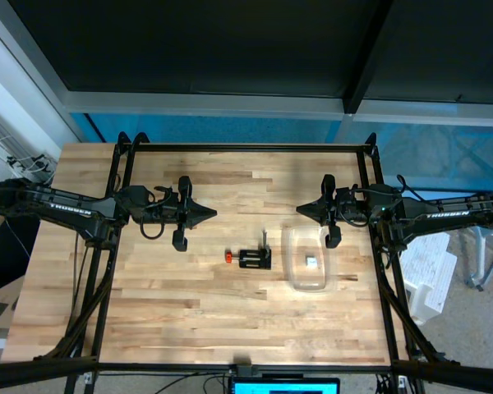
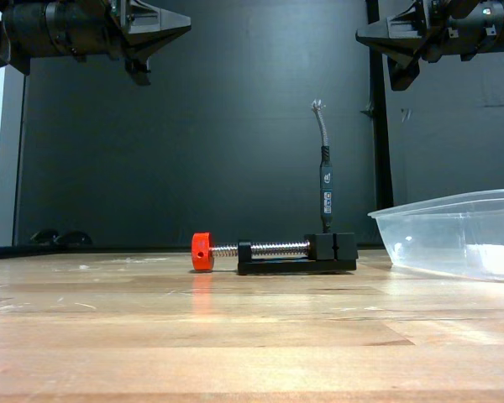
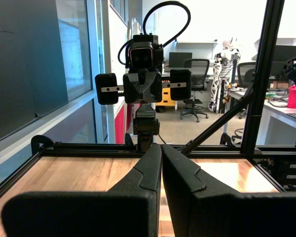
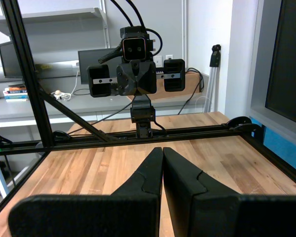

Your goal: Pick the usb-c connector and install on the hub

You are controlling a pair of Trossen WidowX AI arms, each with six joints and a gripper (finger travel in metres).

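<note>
Connector [image 2: 326, 189] upright on vise [image 2: 294, 252]; left gripper [image 1: 212, 213], right gripper [image 1: 300, 210] high aside, jaws clenched.

Matt black vise [image 2: 332, 250], clear glossy plastic tray [image 2: 454, 235]

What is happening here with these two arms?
Nothing is being handled right now. The connector stands on the vise with its cable rising, and nothing holds it. The left gripper and the right gripper are both shut and empty, raised above the table. The tray holds only a white block.
</note>
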